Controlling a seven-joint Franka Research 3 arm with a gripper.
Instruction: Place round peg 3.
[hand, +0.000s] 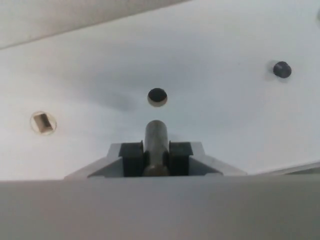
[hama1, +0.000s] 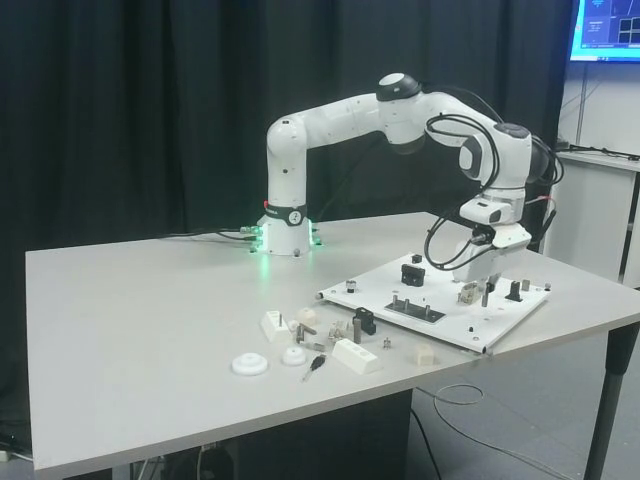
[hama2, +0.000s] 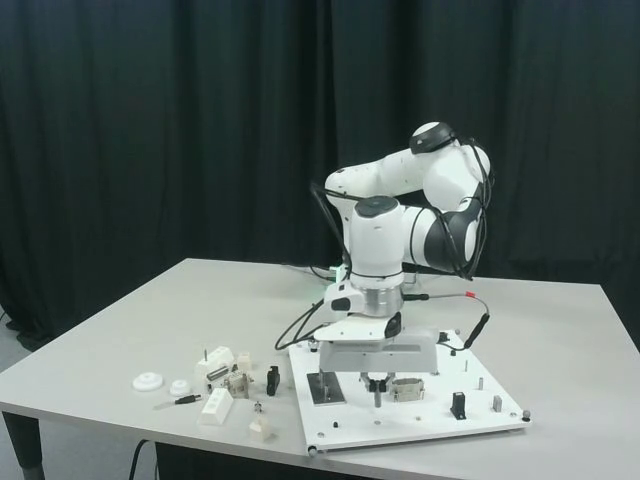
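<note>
Between the hand's (hand: 156, 159) fingers, round peg (hand: 155, 145), above a round hole (hand: 157, 97).

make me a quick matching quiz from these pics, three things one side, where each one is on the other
Things:
1. round peg
2. white gears
3. white board

Places:
A. flat on the grey table, under the gripper
B. held between the jaws of the gripper, above a round hole
C. loose on the table, off the board

Pairs: 1-B, 2-C, 3-A
</note>
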